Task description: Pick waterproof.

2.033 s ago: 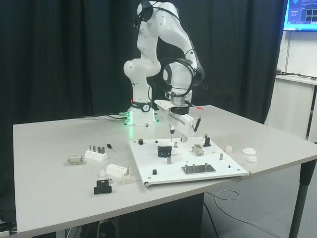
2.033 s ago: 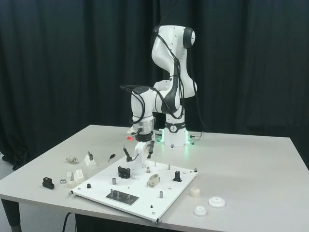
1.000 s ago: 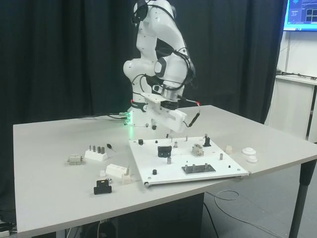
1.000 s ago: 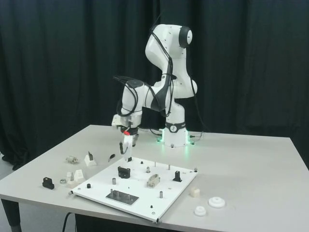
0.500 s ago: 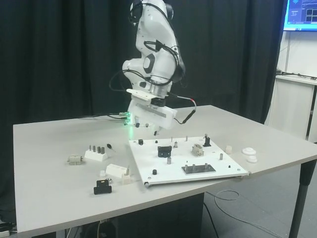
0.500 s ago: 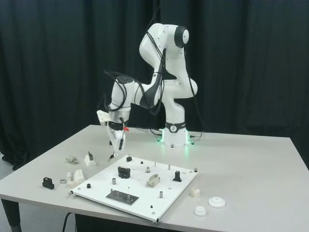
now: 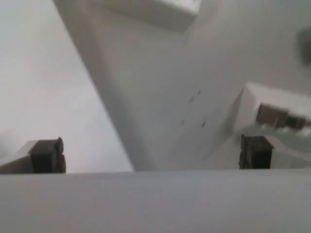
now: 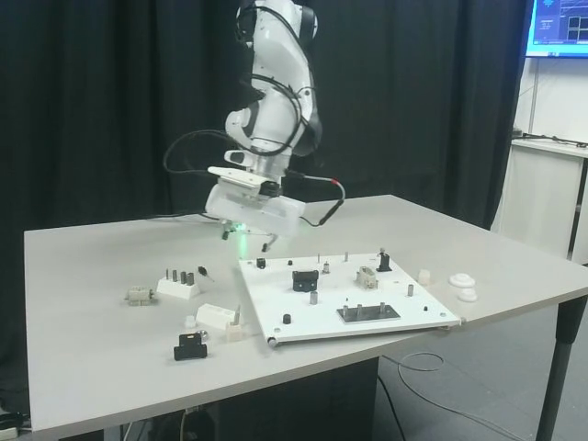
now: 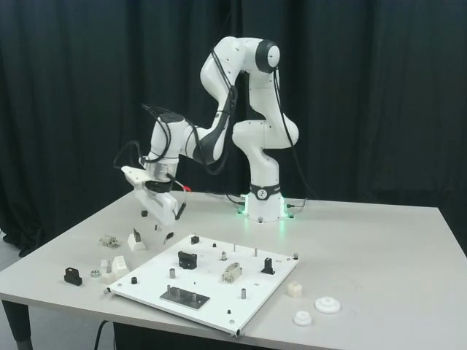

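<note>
My gripper (image 8: 244,241) hangs open and empty above the grey table, just past the far left corner of the white board (image 8: 276,303). In the second room view the gripper (image 9: 161,213) is above a small black part (image 9: 168,236) and a white block with pegs (image 9: 136,240). Those two lie left of the board, the small black part (image 8: 202,272) beside the white block (image 8: 177,285). I cannot tell which piece is the waterproof one. In the wrist view the gripper (image 7: 150,153) shows both black fingertips (image 7: 47,155) wide apart, with a white block (image 7: 272,114) beyond them.
A grey connector (image 8: 138,295), another white block (image 8: 219,315) and a black piece (image 8: 190,347) lie on the table left of the board. Pegs and black fixtures stand on the board. Three white parts (image 8: 464,280) sit right of it. The arm's base (image 9: 265,204) stands behind.
The arm has swung from over the middle of the board to the left, past the board's far left corner. The gripper now hangs over the loose parts, still open.
</note>
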Controlling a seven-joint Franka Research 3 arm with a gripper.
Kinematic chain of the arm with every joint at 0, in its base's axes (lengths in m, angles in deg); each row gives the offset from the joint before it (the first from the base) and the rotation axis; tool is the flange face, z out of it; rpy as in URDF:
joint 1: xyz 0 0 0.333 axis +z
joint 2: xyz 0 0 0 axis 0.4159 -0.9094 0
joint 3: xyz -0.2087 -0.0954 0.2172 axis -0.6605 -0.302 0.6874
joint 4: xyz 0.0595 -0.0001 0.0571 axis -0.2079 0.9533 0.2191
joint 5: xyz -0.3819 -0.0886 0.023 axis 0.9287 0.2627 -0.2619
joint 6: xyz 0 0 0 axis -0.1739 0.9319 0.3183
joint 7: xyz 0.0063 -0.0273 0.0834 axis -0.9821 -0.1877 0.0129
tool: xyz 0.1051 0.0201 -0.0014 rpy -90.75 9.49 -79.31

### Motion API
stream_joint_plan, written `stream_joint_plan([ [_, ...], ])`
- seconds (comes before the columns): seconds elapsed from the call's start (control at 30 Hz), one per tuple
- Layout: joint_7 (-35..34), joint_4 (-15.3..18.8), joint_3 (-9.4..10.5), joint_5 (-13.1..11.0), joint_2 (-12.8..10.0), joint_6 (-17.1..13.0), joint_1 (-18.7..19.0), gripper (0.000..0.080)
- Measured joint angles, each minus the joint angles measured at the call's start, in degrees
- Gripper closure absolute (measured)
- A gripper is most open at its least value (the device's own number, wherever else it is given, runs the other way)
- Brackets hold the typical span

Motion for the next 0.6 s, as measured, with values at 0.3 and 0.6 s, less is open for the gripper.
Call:
stream_joint_plan([
  [0.3, 12.8, 0.0, -0.27, -0.3, -0.9, -5.2, -5.1, 0.0003],
  [0.6, 24.5, 0.0, -0.54, -2.7, -2.2, -10.5, -9.1, 0.0003],
])
